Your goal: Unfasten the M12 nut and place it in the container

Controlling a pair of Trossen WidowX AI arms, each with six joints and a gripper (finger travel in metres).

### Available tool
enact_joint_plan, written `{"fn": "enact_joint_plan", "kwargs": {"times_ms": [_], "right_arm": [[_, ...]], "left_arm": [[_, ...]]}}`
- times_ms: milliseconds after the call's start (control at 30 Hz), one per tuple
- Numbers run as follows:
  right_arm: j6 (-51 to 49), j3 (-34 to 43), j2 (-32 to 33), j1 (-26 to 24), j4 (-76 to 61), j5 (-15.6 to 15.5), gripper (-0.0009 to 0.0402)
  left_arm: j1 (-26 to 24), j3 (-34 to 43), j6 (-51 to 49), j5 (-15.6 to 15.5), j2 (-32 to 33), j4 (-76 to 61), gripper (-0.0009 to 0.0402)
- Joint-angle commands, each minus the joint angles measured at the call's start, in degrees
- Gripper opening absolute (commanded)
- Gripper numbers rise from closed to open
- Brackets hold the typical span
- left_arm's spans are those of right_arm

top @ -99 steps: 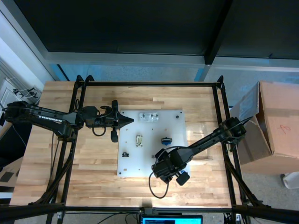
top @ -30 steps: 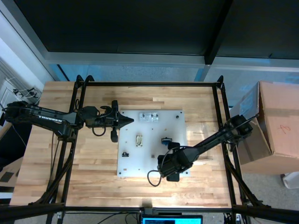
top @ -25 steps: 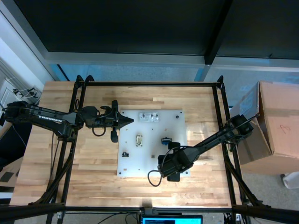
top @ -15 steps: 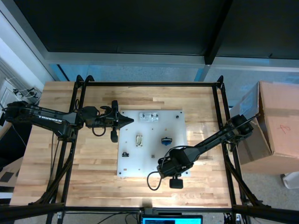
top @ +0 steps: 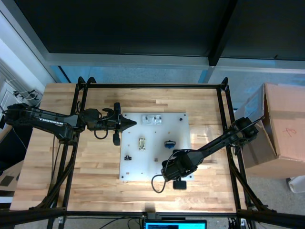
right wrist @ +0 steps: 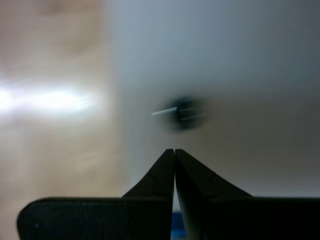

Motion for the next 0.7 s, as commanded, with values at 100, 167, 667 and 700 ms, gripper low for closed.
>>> {"fn": "enact_joint_plan", "kwargs": {"times_ms": [100, 167, 667, 700], "right_arm": [[0.9, 0.4, -0.6, -0.1, -2.4, 4.1, 0.0], [0.9, 0.4, -0.6, -0.1, -2.6, 3.7, 0.0], [1.1, 0.3, -0.7, -0.1, 1.8, -13.8, 0.0], [1.0, 0.3, -0.7, 0.0, 1.6, -11.9, 0.0]], "left_arm": [[0.0, 0.0, 0.0, 0.0, 0.0, 0.0, 0.0], [0.0, 0.0, 0.0, 0.0, 0.0, 0.0, 0.0], [0.0, 0.0, 0.0, 0.0, 0.0, 0.0, 0.0], [0.0, 0.0, 0.0, 0.0, 0.0, 0.0, 0.0]]}}
